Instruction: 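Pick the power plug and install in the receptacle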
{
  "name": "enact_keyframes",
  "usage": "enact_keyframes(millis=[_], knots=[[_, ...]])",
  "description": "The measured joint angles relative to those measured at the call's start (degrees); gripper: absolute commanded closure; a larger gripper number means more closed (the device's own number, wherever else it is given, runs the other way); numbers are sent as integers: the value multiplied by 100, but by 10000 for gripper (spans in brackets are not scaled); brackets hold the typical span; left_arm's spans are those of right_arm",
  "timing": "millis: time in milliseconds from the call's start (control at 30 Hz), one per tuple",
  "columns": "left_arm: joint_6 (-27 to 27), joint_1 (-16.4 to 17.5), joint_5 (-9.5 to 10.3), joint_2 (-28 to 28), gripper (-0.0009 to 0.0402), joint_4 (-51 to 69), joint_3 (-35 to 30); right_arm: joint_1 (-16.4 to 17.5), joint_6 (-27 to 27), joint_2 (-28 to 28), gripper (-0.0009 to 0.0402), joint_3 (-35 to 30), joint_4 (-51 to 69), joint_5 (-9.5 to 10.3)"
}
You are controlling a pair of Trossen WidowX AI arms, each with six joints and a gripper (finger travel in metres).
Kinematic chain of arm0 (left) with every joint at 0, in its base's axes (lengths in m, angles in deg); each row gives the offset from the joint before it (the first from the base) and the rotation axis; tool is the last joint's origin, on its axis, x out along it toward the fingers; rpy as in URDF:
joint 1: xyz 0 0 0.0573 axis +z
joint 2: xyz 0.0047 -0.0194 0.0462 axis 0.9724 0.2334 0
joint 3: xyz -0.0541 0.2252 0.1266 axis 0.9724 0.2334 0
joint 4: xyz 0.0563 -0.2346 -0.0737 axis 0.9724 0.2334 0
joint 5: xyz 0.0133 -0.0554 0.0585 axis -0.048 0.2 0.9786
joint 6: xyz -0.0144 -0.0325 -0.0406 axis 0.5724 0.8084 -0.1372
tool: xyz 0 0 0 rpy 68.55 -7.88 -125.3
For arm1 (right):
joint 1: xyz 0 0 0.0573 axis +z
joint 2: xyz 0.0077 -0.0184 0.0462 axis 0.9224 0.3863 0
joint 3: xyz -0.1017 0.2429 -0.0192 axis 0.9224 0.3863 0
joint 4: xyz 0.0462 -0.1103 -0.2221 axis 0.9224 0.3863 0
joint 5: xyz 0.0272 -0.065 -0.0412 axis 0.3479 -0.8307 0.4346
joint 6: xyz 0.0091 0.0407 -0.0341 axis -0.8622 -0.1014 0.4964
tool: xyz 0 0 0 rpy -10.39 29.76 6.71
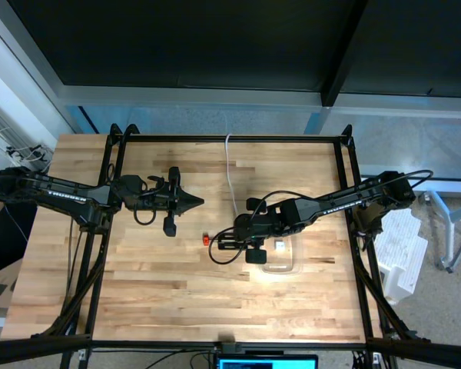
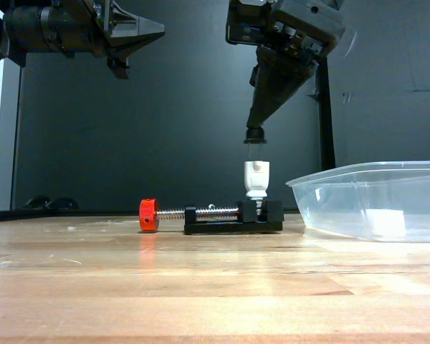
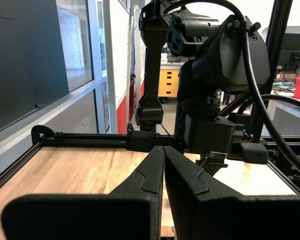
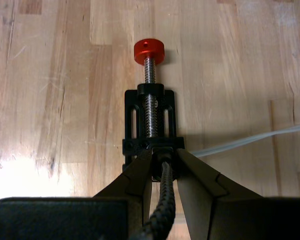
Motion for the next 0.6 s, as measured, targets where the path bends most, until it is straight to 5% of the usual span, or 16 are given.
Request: enact_keyframes(millis=[600], knots=[[0,0,0,-2,393,-2,2,-35,63,46,393,57,-17,83]])
